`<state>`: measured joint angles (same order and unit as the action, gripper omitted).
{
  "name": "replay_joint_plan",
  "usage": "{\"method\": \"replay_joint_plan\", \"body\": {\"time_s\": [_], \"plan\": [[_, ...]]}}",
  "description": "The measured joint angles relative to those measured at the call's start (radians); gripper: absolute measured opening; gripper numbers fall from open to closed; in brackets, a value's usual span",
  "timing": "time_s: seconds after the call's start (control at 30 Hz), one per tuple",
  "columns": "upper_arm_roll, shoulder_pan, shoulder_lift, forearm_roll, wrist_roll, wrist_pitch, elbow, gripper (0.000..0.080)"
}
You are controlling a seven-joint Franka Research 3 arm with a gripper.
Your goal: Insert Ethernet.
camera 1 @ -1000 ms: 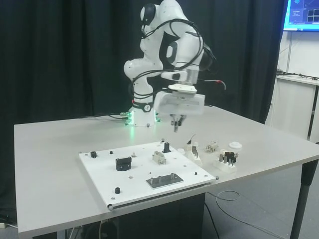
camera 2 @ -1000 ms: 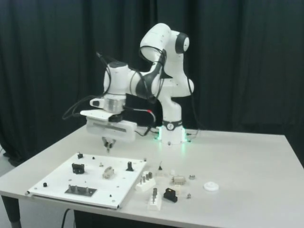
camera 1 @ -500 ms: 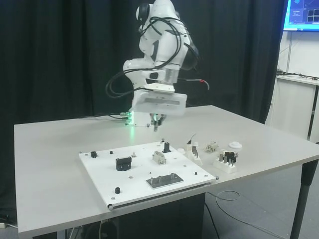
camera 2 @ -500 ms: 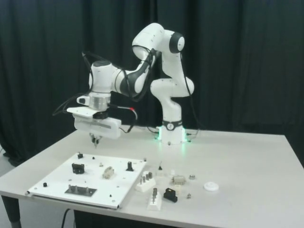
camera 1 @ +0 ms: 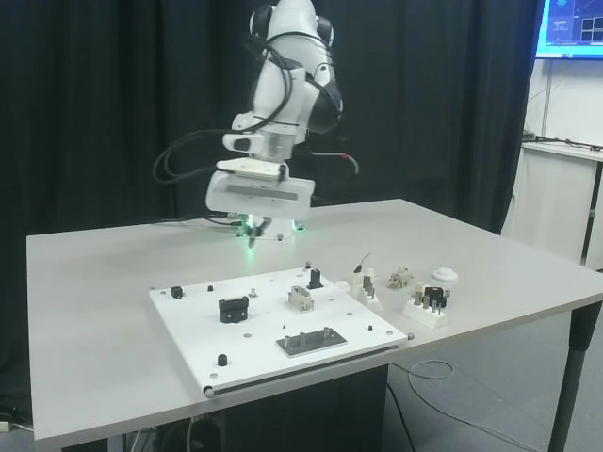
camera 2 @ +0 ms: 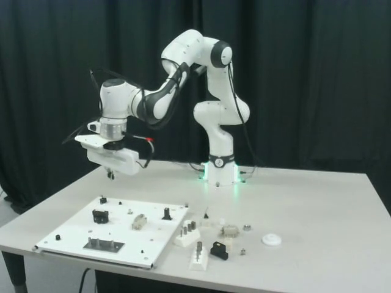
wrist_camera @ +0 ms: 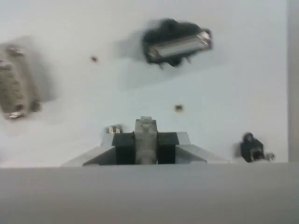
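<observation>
My gripper (wrist_camera: 146, 148) is shut on a small pale grey Ethernet plug (wrist_camera: 145, 133), held between two black pads (wrist_camera: 124, 148). It hangs well above the white board (camera 1: 188, 315), over its far left part (camera 1: 252, 229) (camera 2: 110, 176). In the wrist view a black multi-pin connector (wrist_camera: 176, 44), a grey multi-pin connector (wrist_camera: 14, 84) and a small black socket (wrist_camera: 252, 149) sit on the board (wrist_camera: 233, 93) beneath the plug. The plug touches none of them.
The board also carries a grey plate with pegs (camera 1: 311, 340) and a black upright part (camera 1: 314, 278). Several small white and black parts (camera 1: 424, 303) (camera 2: 211, 247) lie on the grey table beside the board. The arm's base (camera 2: 221, 171) stands behind.
The arm has swung across the board from the side with the loose parts to its far opposite side, carrying the plug. The grip is unchanged.
</observation>
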<state>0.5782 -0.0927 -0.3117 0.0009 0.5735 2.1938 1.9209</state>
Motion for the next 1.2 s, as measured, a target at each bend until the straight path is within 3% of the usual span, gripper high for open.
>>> {"method": "replay_joint_plan", "body": {"time_s": [0.6, 0.83, 1.0, 1.2], "plan": [[0.084, 0.041, 0.031, -0.012, 0.111, 0.125, 0.100, 0.0094], [0.118, 0.047, 0.033, -0.046, 0.191, 0.159, 0.128, 0.0094], [0.141, 0.047, 0.033, -0.085, 0.313, 0.175, 0.141, 0.0094], [0.156, 0.047, 0.033, -0.099, 0.396, 0.183, 0.147, 0.0094]]}}
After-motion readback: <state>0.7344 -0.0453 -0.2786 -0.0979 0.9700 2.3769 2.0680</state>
